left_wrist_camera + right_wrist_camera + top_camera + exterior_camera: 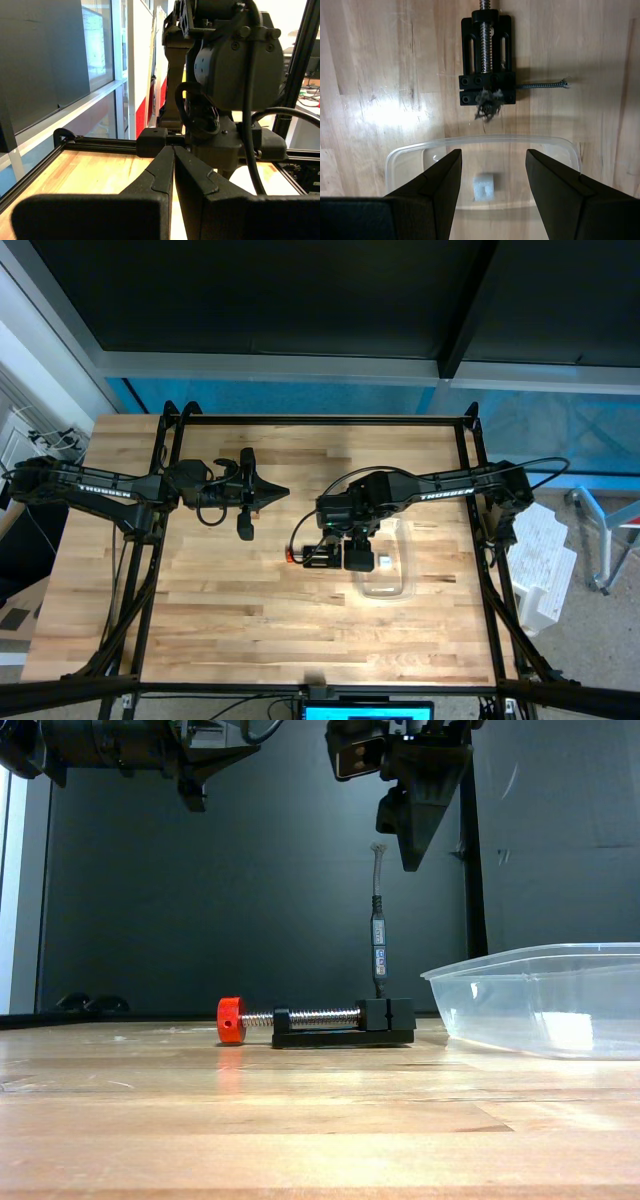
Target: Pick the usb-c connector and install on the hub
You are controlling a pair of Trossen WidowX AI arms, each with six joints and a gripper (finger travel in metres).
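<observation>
The hub (345, 1025) is a small black block with a silver screw and an orange-red knob (230, 1020), lying on the wood table. It also shows from above as the hub (486, 50) and hub (320, 558). The usb-c connector (379, 945), a thin dark grey plug with a frayed cable stub, stands upright out of the block's right end; its frayed top (486, 102) faces the right wrist camera. My right gripper (408, 860) hangs open just above and slightly right of it, holding nothing. My left gripper (280, 492) is shut and empty, high over the table's left half.
A clear plastic tray (540, 990) sits right beside the hub, its rim (485, 139) directly under the right gripper (492, 155). A small white block (483, 187) lies inside it. A black frame (160, 540) borders the table.
</observation>
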